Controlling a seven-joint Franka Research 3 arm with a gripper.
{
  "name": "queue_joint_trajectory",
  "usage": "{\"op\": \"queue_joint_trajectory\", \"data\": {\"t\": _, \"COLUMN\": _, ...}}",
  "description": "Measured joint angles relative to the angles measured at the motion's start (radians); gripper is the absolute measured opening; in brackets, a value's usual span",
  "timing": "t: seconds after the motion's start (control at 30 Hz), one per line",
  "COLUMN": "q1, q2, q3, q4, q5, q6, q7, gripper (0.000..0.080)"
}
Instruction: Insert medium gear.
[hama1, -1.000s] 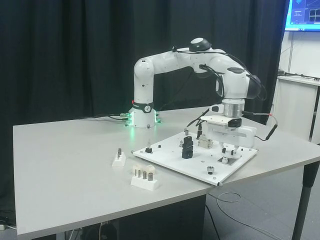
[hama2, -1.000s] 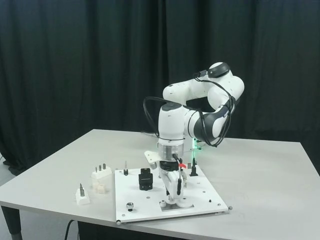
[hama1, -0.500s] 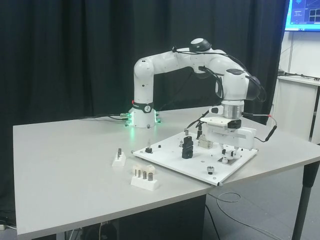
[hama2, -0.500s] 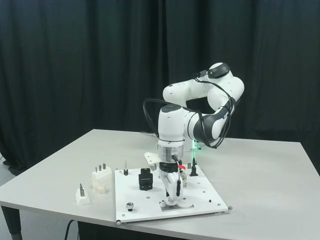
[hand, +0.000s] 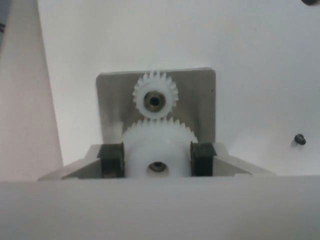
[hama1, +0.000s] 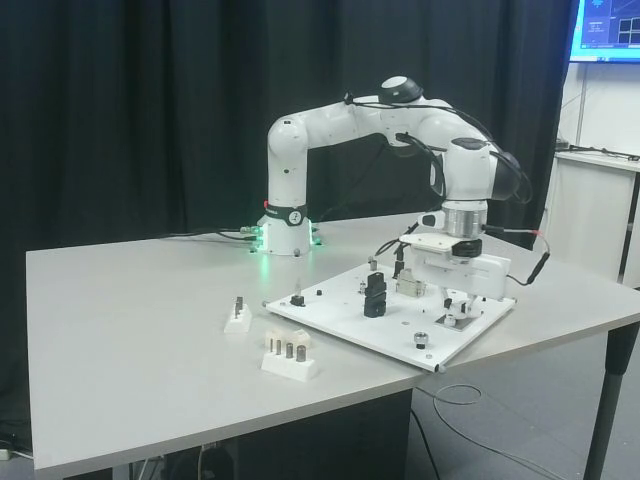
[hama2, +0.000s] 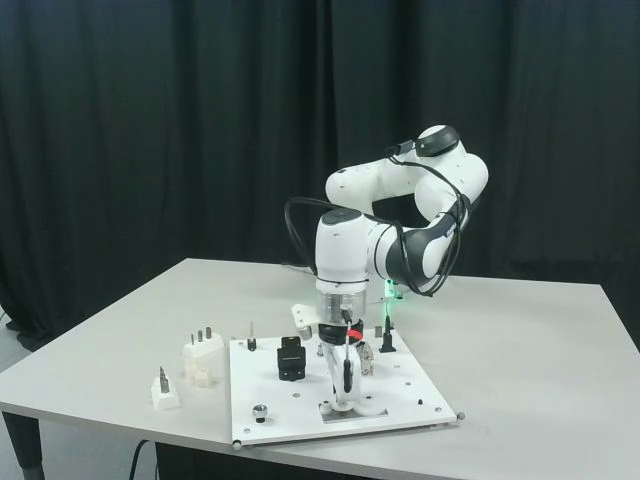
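Centrally in the wrist view, the tool (hand: 157, 159) holds the medium gear (hand: 159, 146) between its two black pads (hand: 110, 158), one pad pressed against each side of the gear's white body. The gear's bore faces the camera, and a dark shaft end shows inside it. The gear sits over the grey plate (hand: 107, 107), which lies flat on the white board (hand: 250, 60). Just beyond the medium gear on the same plate stands a small gear (hand: 155, 101) on its own shaft; the teeth of the two gears meet or nearly meet, and which of these cannot be told. A black screw (hand: 299, 139) lies on the board beside the plate, apart from it.

From the first room view, the arm (hama1: 400, 115) reaches out from its base on the worktop (hama1: 130, 330) and points the tool (hama1: 455, 308) straight down at the board's (hama1: 340, 325) far corner from the base. A black block (hama1: 374, 295) stands on the board near the tool, and two white holders (hama1: 290, 355) rest on the worktop beside the board.
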Motion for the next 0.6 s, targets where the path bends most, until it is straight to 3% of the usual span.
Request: {"op": "queue_joint_trajectory", "data": {"t": 0.6, "q1": 0.0, "q2": 0.0, "q3": -0.001, "q4": -0.002, "q5": 0.0, "q6": -0.006, "q7": 0.277, "gripper": 0.028}}
